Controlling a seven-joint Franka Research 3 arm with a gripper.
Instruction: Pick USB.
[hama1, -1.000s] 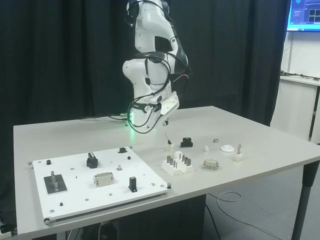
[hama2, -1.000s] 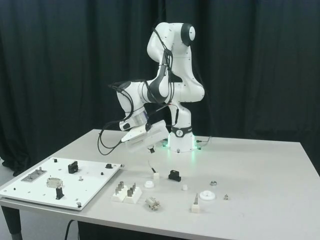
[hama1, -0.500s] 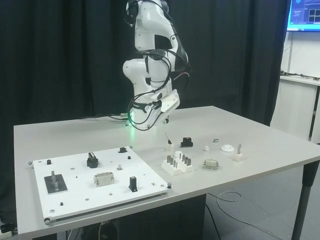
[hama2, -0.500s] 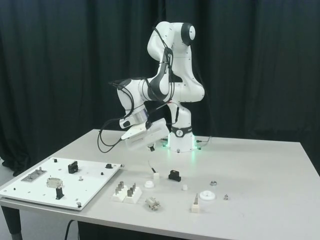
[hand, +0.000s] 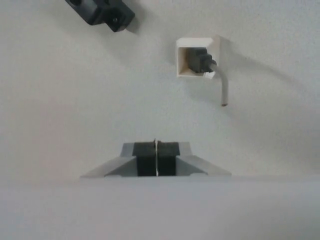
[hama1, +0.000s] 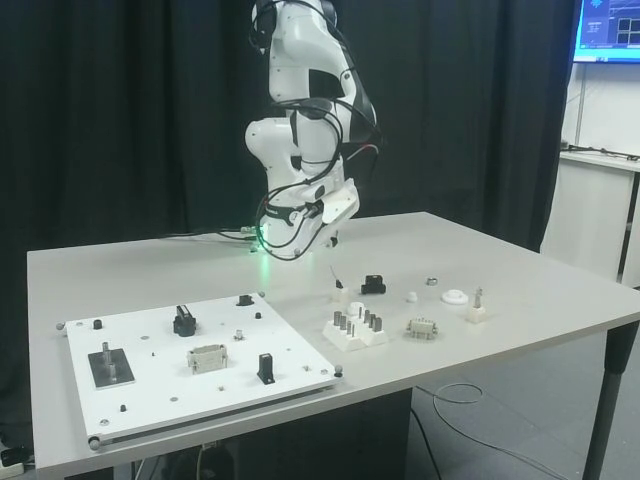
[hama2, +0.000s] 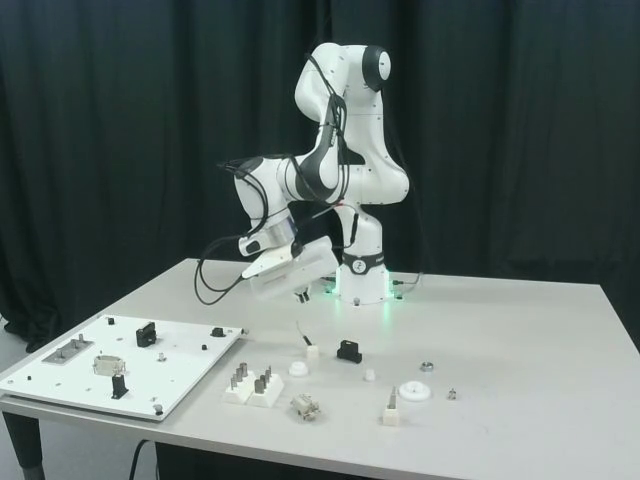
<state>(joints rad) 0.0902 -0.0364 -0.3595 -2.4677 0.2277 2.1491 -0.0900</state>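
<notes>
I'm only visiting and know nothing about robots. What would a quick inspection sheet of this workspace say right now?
Surface: grey table, level, carrying a white board of fittings.
Job's things: USB plug sits in a small white holder, short lead sticking out; untouched.
Clutter: black clip, white block of pins, metal connector, white disc, small peg stand.
Pincer: shut, holding nothing, above the table.
Cables: black ones looped on the arm.
Surroundings: black curtain, a screen.
</notes>
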